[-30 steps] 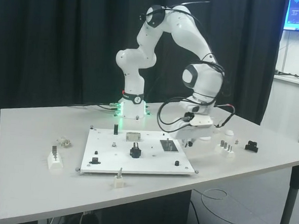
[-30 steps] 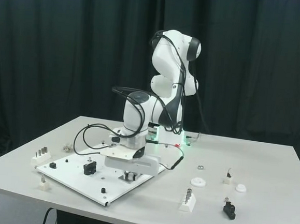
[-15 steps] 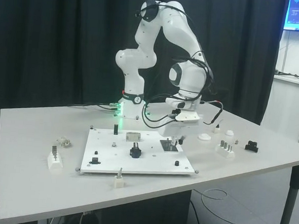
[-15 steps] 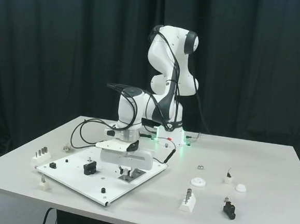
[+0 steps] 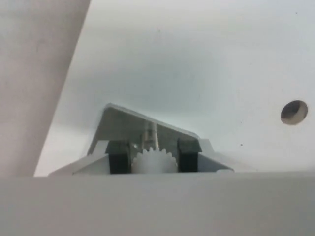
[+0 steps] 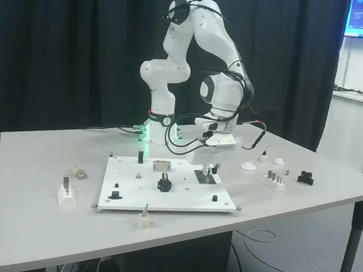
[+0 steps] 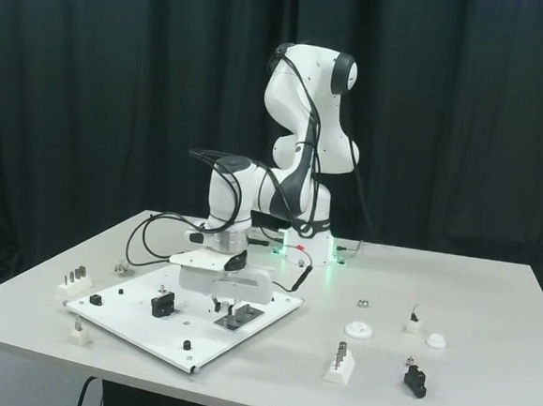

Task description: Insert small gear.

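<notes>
Table: a grey table is carrying the arm's base, the board and scattered small parts.
Arm: the white arm is bending up from its base, then folding down over the board's far side, black cables looping off its wrist.
Board: a white square board is lying flat near the table's front edge, dotted with small black and grey fixtures.
Plate: a grey metal plate is sitting on the board directly beneath the hand, a thin upright pin standing on it.
Large gear: a white disc is lying on the table well apart from the board.
Hand: it is hovering low over the plate, its two black fingertips pinching the small gear between them.
Small gear: white, round, with fine even teeth around its rim; only its upper arc is showing in the wrist view, the pin lining up just behind it. Whether it is touching the pin cannot be told.
</notes>
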`<state>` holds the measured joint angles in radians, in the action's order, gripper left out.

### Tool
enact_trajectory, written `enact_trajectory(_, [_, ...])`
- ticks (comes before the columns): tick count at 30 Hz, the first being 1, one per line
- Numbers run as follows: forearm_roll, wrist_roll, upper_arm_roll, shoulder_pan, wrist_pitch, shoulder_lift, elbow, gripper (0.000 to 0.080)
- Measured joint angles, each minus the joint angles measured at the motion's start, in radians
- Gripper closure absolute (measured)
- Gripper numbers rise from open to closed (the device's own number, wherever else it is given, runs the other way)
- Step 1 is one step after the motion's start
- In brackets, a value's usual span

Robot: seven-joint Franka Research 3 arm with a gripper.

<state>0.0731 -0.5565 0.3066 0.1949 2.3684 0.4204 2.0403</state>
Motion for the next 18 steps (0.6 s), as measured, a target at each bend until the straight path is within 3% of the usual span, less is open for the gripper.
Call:
enact_trajectory(9, [0.019,0.020,0.000,-0.005,0.008,0.000,0.007,0.0604])
enact_trajectory(18, [0.056,0.054,0.000,-0.008,0.059,0.000,0.031,0.0604])
